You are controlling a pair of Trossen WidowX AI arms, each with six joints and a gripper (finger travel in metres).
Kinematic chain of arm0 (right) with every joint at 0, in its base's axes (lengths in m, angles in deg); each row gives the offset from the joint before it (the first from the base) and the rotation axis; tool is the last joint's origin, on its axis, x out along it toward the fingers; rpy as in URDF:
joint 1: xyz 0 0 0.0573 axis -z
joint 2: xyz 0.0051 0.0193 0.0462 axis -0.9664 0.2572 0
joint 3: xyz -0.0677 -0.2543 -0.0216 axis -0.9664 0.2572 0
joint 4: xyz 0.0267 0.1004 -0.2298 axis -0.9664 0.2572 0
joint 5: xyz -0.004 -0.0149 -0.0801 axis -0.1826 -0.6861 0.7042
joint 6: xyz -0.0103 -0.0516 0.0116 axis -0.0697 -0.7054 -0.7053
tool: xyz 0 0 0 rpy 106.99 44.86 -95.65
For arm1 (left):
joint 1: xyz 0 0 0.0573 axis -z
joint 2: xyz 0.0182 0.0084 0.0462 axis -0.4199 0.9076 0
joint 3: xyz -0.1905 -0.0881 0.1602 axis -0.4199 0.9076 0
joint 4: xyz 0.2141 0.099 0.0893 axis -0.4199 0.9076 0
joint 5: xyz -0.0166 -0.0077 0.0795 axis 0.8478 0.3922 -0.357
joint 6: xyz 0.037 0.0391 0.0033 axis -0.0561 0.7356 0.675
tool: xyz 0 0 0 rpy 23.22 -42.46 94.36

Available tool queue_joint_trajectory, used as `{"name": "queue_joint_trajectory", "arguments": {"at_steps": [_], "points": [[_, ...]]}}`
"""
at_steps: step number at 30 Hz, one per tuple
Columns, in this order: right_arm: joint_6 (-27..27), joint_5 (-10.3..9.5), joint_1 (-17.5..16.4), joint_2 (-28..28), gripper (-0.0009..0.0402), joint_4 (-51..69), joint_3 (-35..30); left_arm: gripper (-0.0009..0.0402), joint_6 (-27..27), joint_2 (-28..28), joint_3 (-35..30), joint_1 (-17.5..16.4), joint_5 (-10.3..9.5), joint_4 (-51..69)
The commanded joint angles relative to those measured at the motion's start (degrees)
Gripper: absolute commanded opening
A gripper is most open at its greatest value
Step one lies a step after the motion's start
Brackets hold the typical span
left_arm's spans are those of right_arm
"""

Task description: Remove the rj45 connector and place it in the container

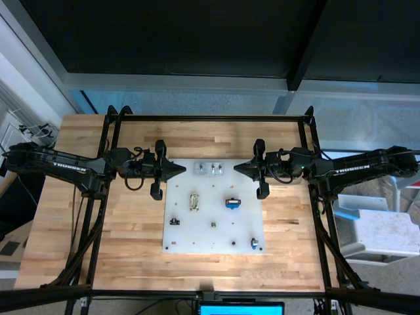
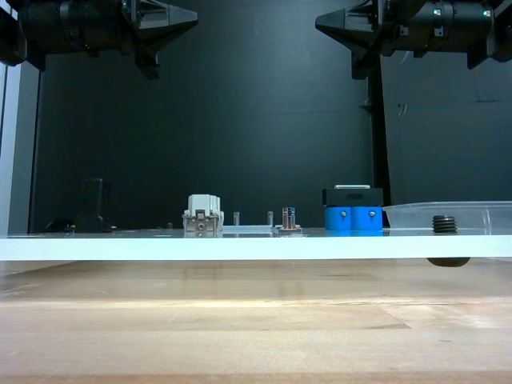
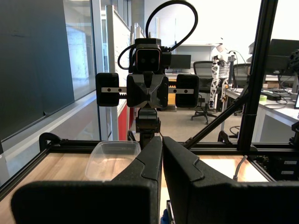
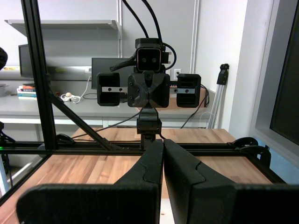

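The rj45 connector [image 1: 254,244] is a tiny dark plug with a blue part, plugged in at the near right corner of the white board [image 1: 197,233]. The clear container [image 1: 209,169] [image 3: 112,160] sits at the board's far edge, between the two grippers. In the low view a clear tub wall [image 2: 472,212] shows at the right. My left gripper [image 1: 184,169] [image 2: 194,16] [image 3: 162,144] hovers high at the board's far left, shut and empty. My right gripper [image 1: 236,168] [image 2: 318,22] [image 4: 163,144] faces it from the far right, also shut and empty. Both are far from the connector.
On the board stand a beige oblong connector [image 1: 194,201] [image 2: 202,216], a bright-blue block connector [image 1: 232,203] [image 2: 352,214] and several small dark parts [image 1: 214,224]. A black knurled knob [image 2: 445,225] is near the front right. The black frame [image 1: 210,118] rings the wooden table.
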Motion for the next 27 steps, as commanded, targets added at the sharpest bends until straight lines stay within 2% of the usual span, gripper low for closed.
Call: {"name": "queue_joint_trajectory", "arguments": {"at_steps": [1, 17, 22, 25, 27], "points": [[-0.4, -0.02, 0.0, 0.0, 0.0000, -0.3, 0.0, 0.0000, 0.0, 0.0, 0.0, 0.0, -0.02, 0.2], [-0.2, -0.11, -0.1, 0.0, 0.0000, 1.4, -0.2, 0.0000, 0.0, 0.0, 0.0, 0.0, -0.02, 0.2], [0.1, 0.00, -0.6, 0.1, 0.0000, 18.5, -5.7, 0.0000, 0.0, 0.0, 0.0, 0.0, -0.02, 0.2], [0.2, 1.03, -1.5, 0.7, 0.0000, 30.5, -10.3, 0.0000, 0.0, 0.0, 0.0, 0.0, -0.02, 0.1], [0.4, 2.38, -2.3, 1.5, 0.0000, 37.7, -13.2, 0.0000, 0.0, 0.0, 0.0, 0.0, -0.02, 0.2]]}}
